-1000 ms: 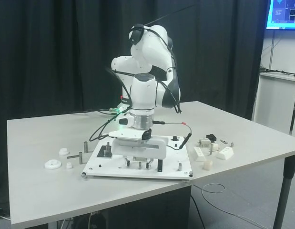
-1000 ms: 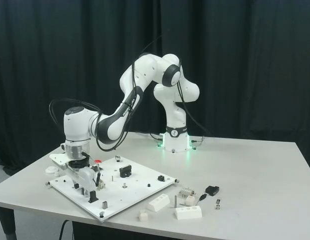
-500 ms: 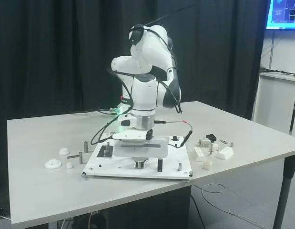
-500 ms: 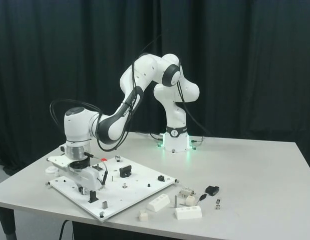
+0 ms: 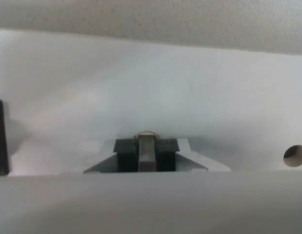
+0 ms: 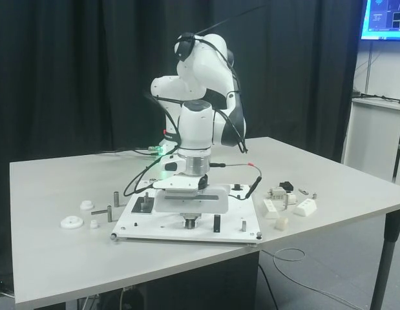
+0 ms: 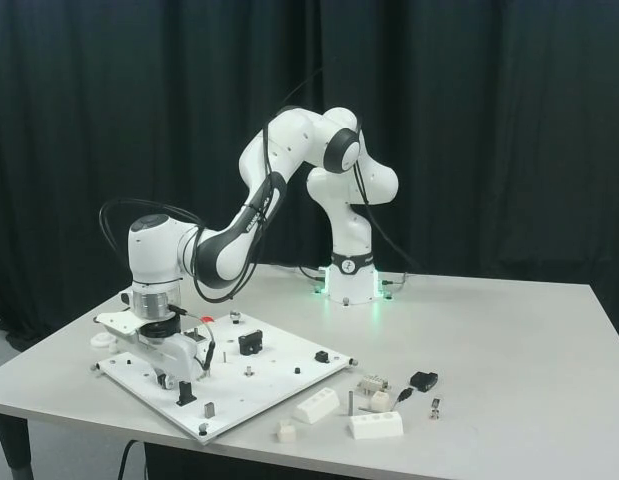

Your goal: Remove square peg 3.

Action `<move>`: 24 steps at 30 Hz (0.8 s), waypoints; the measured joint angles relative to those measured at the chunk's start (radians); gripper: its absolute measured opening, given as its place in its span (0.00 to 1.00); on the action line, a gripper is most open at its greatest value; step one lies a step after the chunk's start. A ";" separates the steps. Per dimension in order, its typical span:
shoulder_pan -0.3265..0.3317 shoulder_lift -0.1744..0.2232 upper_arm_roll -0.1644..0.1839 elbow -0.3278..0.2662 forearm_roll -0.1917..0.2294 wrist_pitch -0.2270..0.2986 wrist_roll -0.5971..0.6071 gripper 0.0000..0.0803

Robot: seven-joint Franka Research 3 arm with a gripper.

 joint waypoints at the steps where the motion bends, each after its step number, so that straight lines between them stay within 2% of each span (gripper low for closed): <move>1: 0.000 0.000 0.000 0.000 0.000 0.000 0.001 0.10; 24: -0.001 -0.001 0.000 0.000 0.002 0.000 0.024 0.10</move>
